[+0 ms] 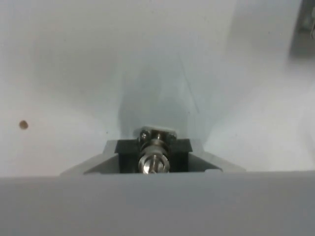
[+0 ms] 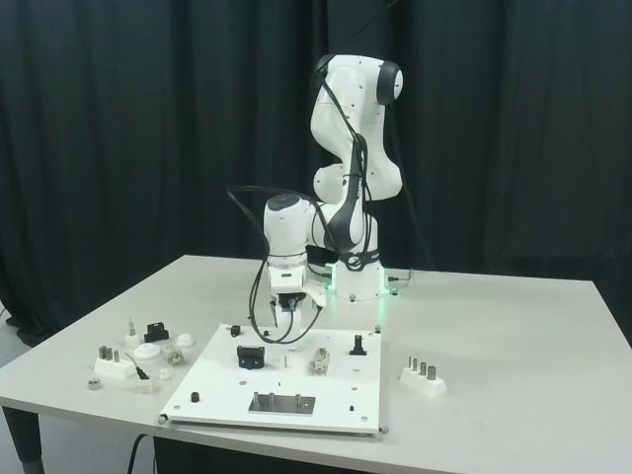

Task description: Insert BNC.

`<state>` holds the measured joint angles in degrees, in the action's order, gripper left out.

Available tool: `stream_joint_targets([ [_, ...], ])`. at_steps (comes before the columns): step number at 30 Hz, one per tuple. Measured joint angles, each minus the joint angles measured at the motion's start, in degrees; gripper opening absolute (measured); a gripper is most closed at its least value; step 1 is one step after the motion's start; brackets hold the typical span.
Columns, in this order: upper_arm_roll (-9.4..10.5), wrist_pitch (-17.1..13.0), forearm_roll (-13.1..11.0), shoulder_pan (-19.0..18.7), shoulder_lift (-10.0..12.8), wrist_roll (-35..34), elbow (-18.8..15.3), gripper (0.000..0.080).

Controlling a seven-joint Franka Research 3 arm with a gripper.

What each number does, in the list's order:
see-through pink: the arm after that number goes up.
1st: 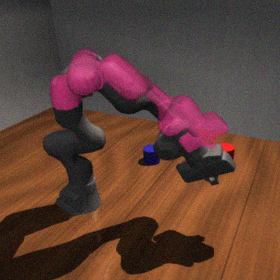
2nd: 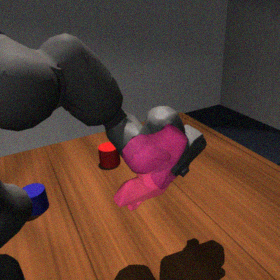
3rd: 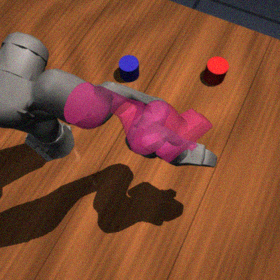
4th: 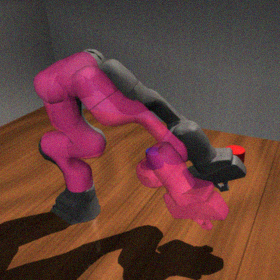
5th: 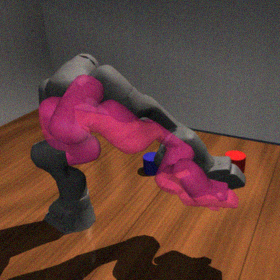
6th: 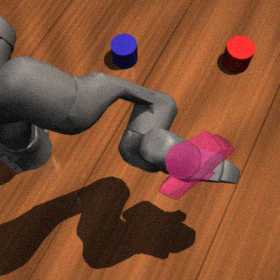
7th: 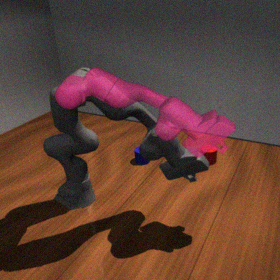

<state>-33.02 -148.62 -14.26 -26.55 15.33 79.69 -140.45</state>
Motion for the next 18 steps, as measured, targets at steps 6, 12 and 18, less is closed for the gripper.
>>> stream_joint_targets([
  [6, 0.00, 0.0, -1.0, 0.1, 0.0, -1.8, 0.0, 0.0121],
  [12, 0.04, 0.2, -2.4, 0.4, 0.0, -4.6, 0.0, 0.0121],
  [18, 0.04, 0.5, -4.2, 0.7, 0.0, -8.7, 0.1, 0.0121],
])
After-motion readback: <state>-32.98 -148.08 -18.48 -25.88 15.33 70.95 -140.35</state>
